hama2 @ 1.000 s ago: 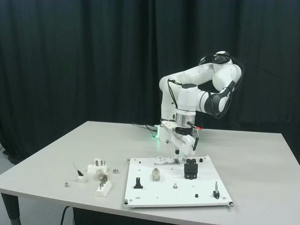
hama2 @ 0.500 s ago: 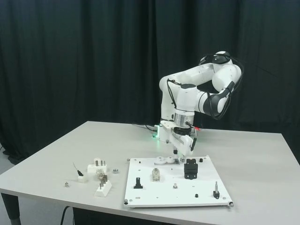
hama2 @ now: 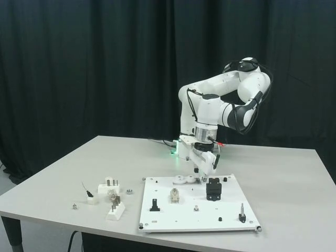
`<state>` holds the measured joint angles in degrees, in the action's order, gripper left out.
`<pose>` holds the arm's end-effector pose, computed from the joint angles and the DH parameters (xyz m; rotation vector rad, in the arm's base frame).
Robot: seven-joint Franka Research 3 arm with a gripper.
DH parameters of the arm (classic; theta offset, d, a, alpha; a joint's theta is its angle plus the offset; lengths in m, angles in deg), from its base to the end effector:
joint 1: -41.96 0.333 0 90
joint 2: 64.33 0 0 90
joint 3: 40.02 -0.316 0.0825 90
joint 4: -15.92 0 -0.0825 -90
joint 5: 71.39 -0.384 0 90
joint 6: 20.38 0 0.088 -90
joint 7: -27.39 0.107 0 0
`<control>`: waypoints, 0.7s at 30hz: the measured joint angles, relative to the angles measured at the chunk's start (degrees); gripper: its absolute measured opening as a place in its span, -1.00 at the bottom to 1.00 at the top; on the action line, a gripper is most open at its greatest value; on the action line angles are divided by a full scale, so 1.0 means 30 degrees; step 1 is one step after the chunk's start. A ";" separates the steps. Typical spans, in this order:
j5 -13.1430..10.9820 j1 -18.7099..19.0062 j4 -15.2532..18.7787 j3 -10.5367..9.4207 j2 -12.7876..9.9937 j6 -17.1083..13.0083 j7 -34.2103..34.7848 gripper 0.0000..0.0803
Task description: Insert small gear.
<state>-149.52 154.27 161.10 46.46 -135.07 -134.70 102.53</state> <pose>0.4049 0.1343 0.2313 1.9067 -2.4794 0.2002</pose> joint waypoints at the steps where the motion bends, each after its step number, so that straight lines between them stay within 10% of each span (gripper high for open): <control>1: -0.0005 0.0000 -0.0015 -0.0007 0.0000 -0.0010 0.0000 0.99; 21: -0.0200 0.0044 -0.0147 -0.0586 0.0006 -0.0713 0.0000 0.99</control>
